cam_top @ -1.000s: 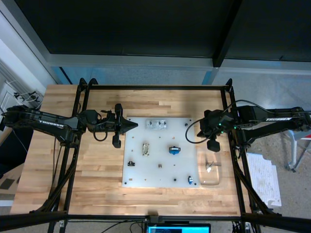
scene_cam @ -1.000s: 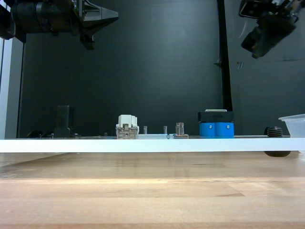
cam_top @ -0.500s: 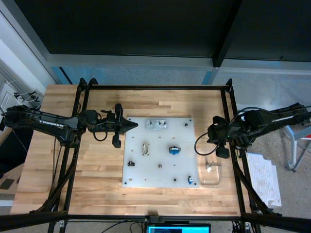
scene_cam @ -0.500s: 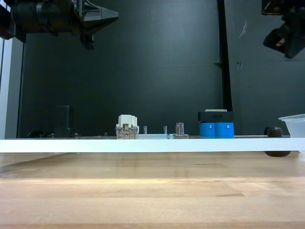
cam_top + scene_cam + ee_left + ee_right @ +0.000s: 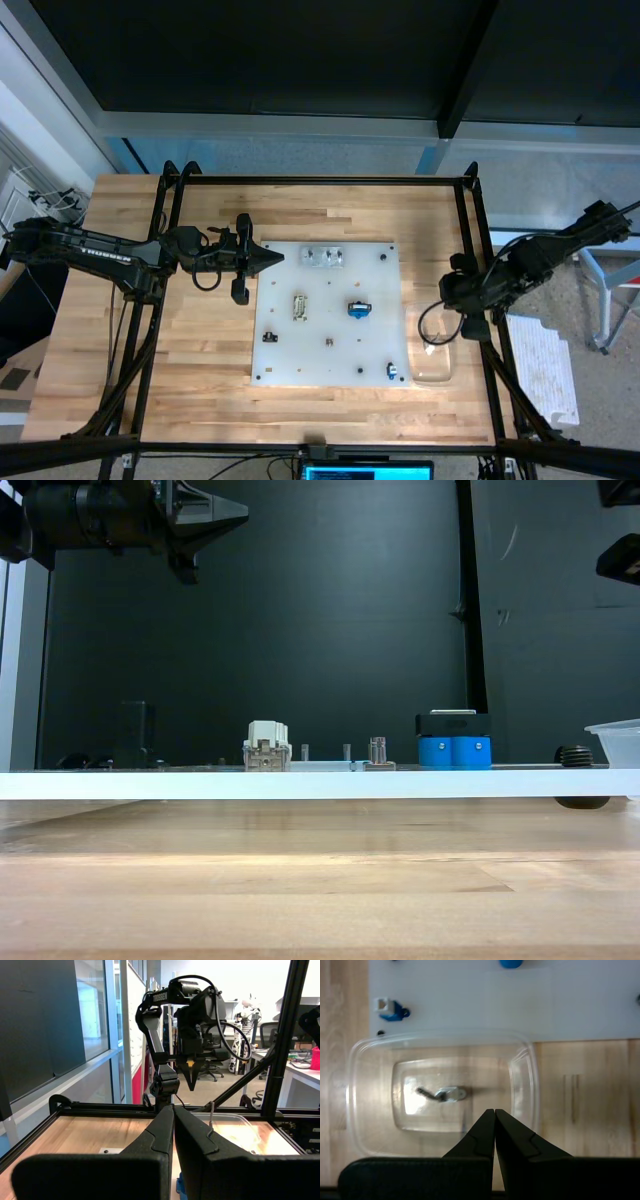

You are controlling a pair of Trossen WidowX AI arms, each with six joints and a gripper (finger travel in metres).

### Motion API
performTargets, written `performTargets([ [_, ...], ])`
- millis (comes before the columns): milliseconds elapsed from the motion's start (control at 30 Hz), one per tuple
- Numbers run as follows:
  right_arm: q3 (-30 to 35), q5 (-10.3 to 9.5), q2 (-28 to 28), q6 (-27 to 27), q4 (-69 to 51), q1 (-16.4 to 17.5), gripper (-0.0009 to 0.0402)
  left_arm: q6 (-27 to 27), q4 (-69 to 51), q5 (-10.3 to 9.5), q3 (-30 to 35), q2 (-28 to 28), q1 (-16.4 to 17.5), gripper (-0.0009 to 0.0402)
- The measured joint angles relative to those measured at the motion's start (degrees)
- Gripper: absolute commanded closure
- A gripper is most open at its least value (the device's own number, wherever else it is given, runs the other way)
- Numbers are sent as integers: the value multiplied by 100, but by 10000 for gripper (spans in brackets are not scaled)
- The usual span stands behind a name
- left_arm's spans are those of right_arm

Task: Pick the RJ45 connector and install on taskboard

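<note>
Plastic plug [image 5: 451,1093] lies in the tray [image 5: 351,1085] at the board's [image 5: 330,310] four o'clock; my right pincer [image 5: 494,1110], pressed together above the rim, must spread before descending; left pincer [image 5: 173,1107], closed, hangs at ten.

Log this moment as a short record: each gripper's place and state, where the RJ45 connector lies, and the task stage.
left gripper: shut, raised over the far left corner of the taskboard
right gripper: shut, holding nothing, above the clear tray
RJ45 connector: lying on the tray's floor, untouched
tray position: on the table beside the taskboard's right edge
task stage: connector not yet picked
</note>
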Motion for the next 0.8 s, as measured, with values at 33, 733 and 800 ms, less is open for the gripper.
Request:
performTargets([
  [33, -11, 2, 7, 72, 0, 83, 393, 0, 0, 0, -2, -2, 0, 393],
  [733, -151, 149, 595, 1270, 201, 1368, 393, 0, 0, 0, 0, 0, 0, 393],
  [800, -151, 192, 671, 1303, 229, 1394, 392, 0, 0, 0, -2, -2, 0, 393],
])
